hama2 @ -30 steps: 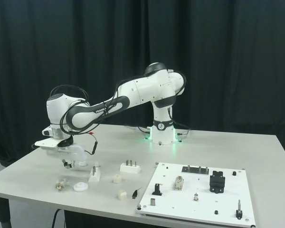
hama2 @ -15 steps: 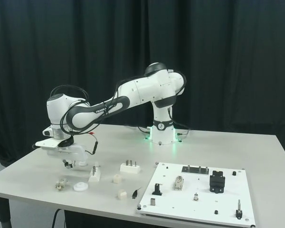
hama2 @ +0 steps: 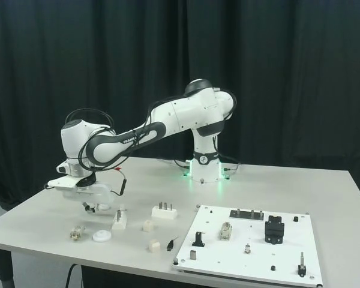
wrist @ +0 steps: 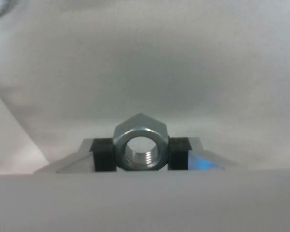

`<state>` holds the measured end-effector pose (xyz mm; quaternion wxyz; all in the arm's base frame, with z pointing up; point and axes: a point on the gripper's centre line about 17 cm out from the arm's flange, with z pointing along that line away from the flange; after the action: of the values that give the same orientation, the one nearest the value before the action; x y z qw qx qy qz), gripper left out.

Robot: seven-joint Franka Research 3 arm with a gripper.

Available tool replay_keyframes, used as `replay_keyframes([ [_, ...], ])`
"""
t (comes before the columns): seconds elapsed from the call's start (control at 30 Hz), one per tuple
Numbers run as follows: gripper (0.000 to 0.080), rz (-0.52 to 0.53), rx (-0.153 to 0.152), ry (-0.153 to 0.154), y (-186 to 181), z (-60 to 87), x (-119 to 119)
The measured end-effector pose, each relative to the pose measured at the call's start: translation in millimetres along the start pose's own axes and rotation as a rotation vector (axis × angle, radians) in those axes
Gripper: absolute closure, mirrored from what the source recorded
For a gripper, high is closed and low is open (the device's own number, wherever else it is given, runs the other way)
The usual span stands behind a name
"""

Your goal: Insert bolt 4.

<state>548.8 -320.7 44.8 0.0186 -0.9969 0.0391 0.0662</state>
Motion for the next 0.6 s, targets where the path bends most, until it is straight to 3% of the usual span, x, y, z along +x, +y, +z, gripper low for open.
replay_keyframes([
  [0.6,0.0575,0.003,0.052,-0.026,-48.5,-5.0,-20.2],
])
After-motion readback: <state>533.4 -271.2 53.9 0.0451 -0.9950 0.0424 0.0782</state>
